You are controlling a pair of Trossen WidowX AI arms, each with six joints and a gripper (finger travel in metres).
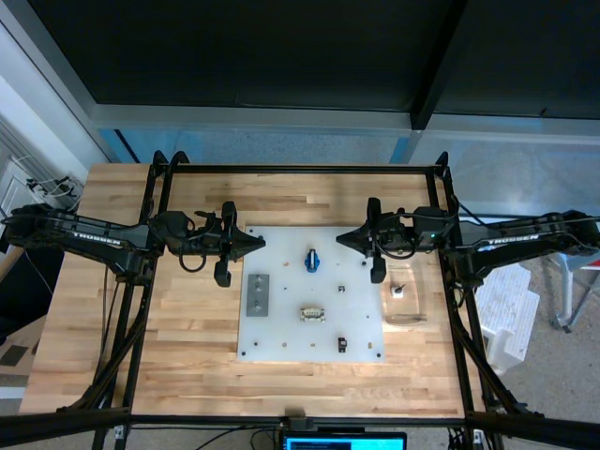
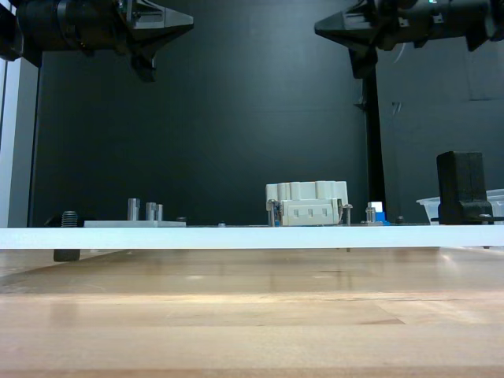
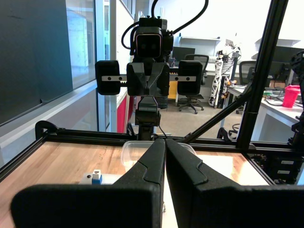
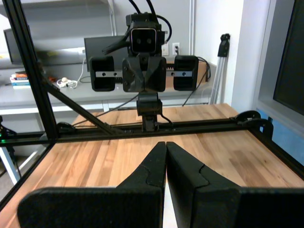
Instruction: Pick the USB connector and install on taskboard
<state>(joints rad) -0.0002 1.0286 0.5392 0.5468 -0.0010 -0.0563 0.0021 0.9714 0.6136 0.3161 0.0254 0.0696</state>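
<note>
I saw the left gripper (image 1: 257,241) hanging above the far left corner of the taskboard (image 1: 281,342). Its two black fingers (image 3: 147,166) were pressed together along their length with nothing between them. The right gripper (image 1: 341,238) hung opposite, above the board's far right part, its fingers likewise pressed together and holding nothing. The two tips pointed at each other across the board, well apart, and from table height both sat high above the surface, touching no part. The USB connector (image 1: 343,344) was a tiny, stubby black piece standing on the white taskboard toward its near right corner, well away from both grippers. From table height it showed as a dark upright block. On the board I also saw a grey rectangular block (image 1: 258,293) toward the left, a blue part (image 1: 312,261) toward the far middle, and a beige multi-pin connector (image 1: 313,314) near the middle. Just off the board's right edge, a clear tray (image 1: 412,314) on the wooden table (image 1: 187,347) held a small white cube (image 1: 400,292). White lettering reading TROSSEN ran along the left arm (image 1: 94,237) and the right arm (image 1: 511,242). I could read no other writing.
</note>
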